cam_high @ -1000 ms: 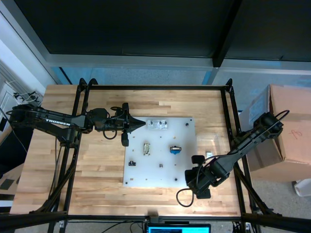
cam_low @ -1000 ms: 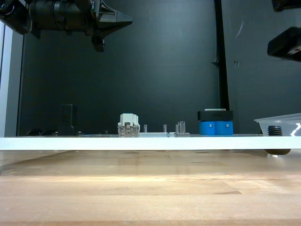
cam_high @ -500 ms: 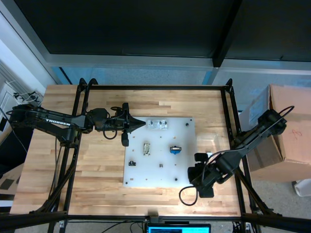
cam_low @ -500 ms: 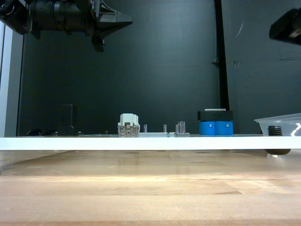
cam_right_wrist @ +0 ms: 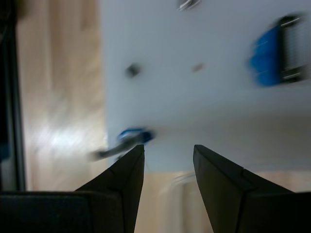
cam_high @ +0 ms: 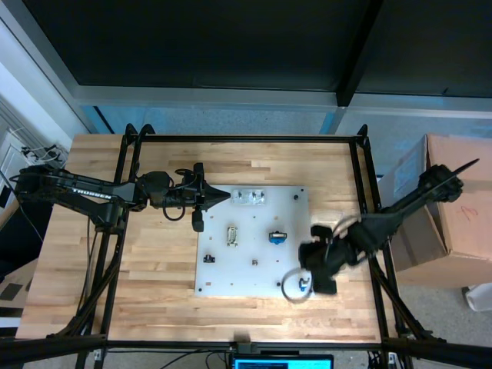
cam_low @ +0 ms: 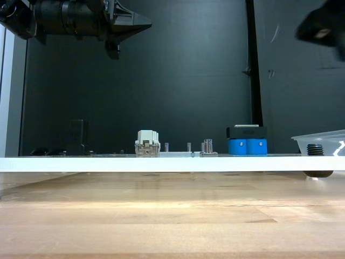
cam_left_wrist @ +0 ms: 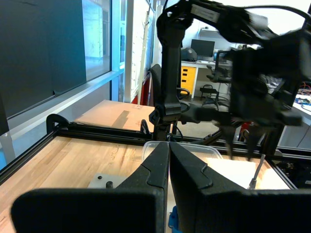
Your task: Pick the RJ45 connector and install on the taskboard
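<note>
Over the near corner of the taskboard the right hand is held released, probably to grasp the RJ45 connector lying free there; the left hand is clenched over its far edge.

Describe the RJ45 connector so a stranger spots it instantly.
Start at the white square task board: the shut left claw hovers over its far left edge. At the near right corner, below the open right claw, the RJ45 connector lies free: small, blue, grey-tailed, unlike the bigger blue block mid-board.
</note>
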Available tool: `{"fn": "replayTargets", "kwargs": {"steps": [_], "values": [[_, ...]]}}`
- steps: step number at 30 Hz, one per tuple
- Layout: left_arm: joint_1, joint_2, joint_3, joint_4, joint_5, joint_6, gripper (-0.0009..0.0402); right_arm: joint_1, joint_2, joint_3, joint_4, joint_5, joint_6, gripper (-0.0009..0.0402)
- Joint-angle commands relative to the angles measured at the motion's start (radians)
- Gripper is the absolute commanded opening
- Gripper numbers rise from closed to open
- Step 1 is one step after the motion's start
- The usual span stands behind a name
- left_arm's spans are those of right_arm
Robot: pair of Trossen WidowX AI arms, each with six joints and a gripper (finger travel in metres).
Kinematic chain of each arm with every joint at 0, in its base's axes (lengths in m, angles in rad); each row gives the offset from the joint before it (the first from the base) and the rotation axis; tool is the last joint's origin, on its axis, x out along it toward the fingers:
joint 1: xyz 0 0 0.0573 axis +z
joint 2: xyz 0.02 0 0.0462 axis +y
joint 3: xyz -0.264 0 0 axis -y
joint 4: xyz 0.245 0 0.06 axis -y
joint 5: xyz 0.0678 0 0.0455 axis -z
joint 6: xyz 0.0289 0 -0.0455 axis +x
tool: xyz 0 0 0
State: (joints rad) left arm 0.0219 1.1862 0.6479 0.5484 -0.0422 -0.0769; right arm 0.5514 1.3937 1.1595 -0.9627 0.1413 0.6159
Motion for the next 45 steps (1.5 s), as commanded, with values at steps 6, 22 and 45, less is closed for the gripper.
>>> {"fn": "replayTargets", "kwargs": {"steps": [6, 22, 45], "values": [[0.000, 0.000, 0.000, 0.000, 0.000, 0.000, 0.0000, -0.205, -0.153, -0.041, 0.076, 0.103, -0.251, 0.0110], [0.000, 0.000, 0.000, 0.000, 0.000, 0.000, 0.0000, -0.607, -0.446, -0.407, 0.879, -0.109, -0.505, 0.0005], [0.000, 0.000, 0.000, 0.000, 0.000, 0.000, 0.0000, -0.697, -0.509, -0.703, 1.424, -0.307, -0.463, 0.0000]]}}
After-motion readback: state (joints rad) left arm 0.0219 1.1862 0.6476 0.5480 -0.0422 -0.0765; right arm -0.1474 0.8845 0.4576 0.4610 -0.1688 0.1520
